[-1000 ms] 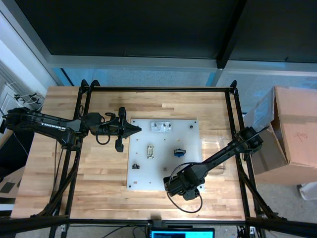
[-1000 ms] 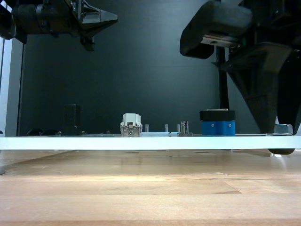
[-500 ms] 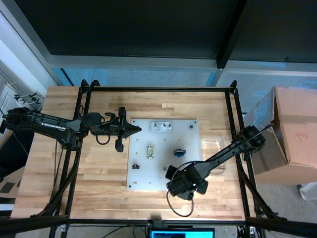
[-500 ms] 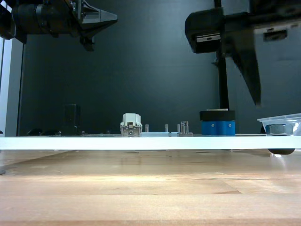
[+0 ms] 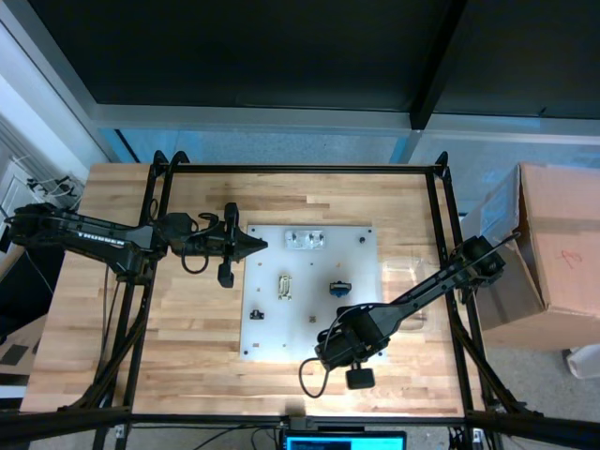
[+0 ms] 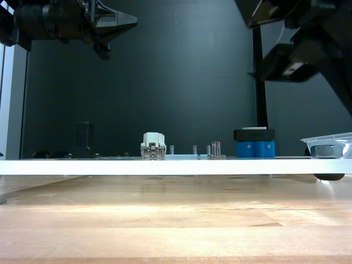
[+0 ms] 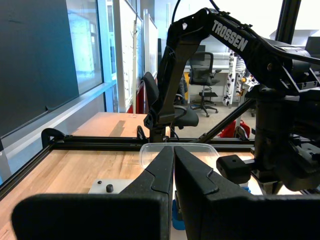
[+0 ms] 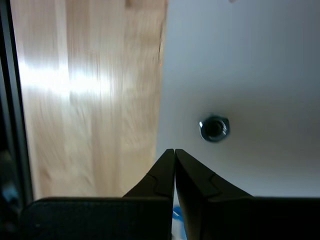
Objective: Unfasten the M12 nut and place it in the container
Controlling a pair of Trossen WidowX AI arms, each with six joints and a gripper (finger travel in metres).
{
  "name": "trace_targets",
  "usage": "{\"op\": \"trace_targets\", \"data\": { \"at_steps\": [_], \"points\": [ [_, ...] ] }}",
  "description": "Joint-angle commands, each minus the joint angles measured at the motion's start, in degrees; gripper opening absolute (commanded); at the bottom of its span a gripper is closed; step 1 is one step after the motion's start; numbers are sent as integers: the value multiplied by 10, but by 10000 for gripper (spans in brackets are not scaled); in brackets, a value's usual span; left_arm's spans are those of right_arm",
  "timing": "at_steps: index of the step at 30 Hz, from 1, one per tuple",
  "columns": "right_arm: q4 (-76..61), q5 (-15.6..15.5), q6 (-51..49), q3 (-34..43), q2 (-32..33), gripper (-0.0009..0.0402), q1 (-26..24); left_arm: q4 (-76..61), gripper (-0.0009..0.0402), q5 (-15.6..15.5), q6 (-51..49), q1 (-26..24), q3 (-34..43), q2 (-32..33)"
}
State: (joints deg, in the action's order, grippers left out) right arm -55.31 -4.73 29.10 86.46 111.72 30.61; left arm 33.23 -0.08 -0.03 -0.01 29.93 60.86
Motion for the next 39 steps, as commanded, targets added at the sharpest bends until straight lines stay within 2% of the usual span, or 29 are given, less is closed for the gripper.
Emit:
{"op": "trace_targets", "data": {
  "at_steps": [1,15,16,18,27,29,32,33,34,36,39],
  "points": [
    [30,2,40,-12,2,-3,0,0,0,0,0,0,0,0],
    [76,9,50,-57,0,0,-1,0,0,0,0,0,0,0],
    [74,11,50,-58,0,0,-1,0,0,0,0,0,0,0],
    [65,35,50,-58,0,0,-2,0,0,0,0,0,0,0],
    [60,36,34,-59,-3,0,-2,0,0,0,0,0,0,0],
    [47,77,35,-59,-7,0,-2,0,0,0,0,0,0,0],
    [13,185,37,-54,-14,0,0,0,0,0,0,0,0,0],
    [3,210,41,-53,-16,0,0,0,0,0,0,0,0,0],
    [-5,222,50,-51,-17,0,1,0,0,0,0,0,0,0],
    [-11,223,52,-50,-21,0,1,0,0,0,0,0,0,0],
    [-10,197,52,-50,-24,0,1,1,0,0,0,0,0,0]
  ]
}}
